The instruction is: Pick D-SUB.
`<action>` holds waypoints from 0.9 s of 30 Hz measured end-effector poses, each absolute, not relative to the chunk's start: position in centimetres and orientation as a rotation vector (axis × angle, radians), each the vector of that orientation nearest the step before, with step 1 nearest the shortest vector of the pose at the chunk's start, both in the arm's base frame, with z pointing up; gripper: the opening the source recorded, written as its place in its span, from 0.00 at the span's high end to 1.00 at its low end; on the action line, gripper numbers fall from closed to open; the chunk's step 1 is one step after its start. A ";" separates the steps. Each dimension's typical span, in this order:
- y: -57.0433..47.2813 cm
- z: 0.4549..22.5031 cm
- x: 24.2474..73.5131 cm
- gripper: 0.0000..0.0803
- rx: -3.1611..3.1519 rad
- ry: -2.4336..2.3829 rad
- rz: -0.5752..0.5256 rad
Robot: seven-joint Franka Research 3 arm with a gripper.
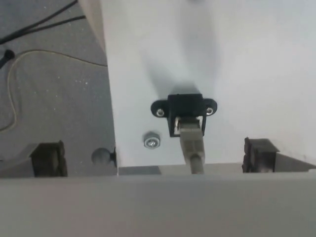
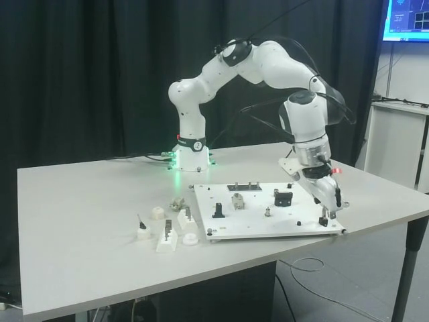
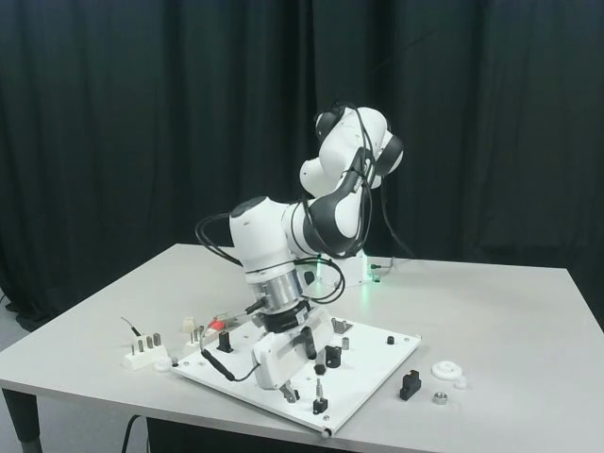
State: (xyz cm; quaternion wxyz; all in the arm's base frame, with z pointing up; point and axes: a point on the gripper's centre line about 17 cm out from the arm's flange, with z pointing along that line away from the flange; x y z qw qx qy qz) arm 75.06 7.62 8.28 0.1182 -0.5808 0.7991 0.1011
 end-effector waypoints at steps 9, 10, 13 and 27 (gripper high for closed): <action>7.5 9.0 75.1 0.00 -1.754 2.329 0.276; 7.5 9.1 75.1 0.00 -1.762 2.329 0.274; 7.4 9.2 75.1 0.00 -1.783 2.326 0.263; 6.6 10.0 75.2 0.00 -1.918 2.315 0.181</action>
